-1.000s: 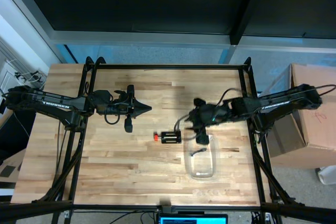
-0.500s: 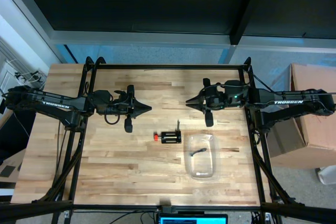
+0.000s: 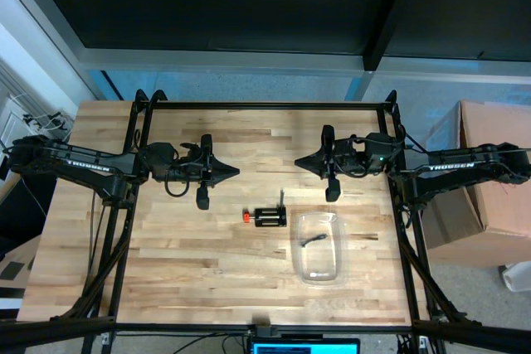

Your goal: Remove the USB-C connector from the USB-C receptacle and place in the container

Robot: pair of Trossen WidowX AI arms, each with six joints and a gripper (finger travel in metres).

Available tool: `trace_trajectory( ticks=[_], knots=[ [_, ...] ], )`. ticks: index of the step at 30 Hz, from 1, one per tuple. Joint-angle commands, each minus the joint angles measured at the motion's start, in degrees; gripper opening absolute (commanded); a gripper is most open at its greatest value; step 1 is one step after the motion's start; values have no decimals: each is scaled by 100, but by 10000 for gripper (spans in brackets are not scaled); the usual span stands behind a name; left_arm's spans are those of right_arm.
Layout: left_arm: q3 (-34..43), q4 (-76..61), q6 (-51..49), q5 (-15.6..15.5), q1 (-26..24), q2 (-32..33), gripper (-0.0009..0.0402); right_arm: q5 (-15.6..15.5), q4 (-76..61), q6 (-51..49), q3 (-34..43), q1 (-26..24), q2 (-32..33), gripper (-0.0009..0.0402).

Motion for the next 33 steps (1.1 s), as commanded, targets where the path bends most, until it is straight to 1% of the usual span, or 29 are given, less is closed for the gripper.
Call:
trace_trajectory(
  ticks=[1, 20, 25, 33],
  knots=[
    [2, 2, 2, 2, 2, 2, 0, 7, 61, 11, -101, 4, 4, 0],
    [2, 0, 2, 2, 2, 2, 0, 31, 162, -35, -197, 31, 17, 0],
    [2, 2, 2, 2, 0, 2, 0, 155, 210, -39, -221, 37, 17, 0],
    [2, 2, 2, 2, 2, 2, 0, 105, 413, -13, -354, 59, 17, 0]
  ],
)
